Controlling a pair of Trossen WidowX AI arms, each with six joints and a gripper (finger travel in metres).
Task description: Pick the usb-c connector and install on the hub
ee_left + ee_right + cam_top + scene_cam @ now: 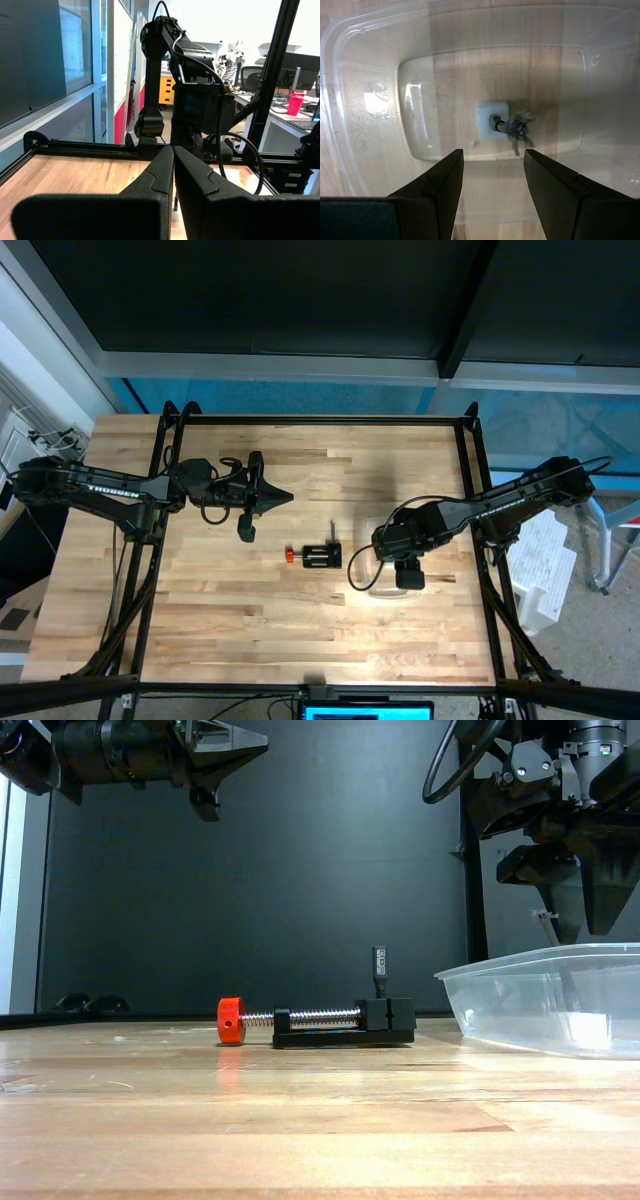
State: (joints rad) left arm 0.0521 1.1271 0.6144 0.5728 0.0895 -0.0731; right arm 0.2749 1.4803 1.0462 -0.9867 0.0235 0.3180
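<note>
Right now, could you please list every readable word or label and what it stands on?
"TROSSEN": left arm, behind the shut left gripper above the table.
Right arm lettering: too blurred; its open right gripper hangs over the tub where the usb-c connector lies free.

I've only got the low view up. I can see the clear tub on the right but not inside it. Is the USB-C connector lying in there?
Observer: Yes. The right wrist view shows the usb-c connector lying free on the floor of the clear tub.
Operator: Is the right gripper lined up on it?
Observer: The right gripper hangs above the tub with jaws open, and the connector shows just beyond the gap between them.
Operator: And the left gripper?
Observer: The left gripper hovers over the table, left of and beyond the vise, with jaws shut on nothing.
</note>
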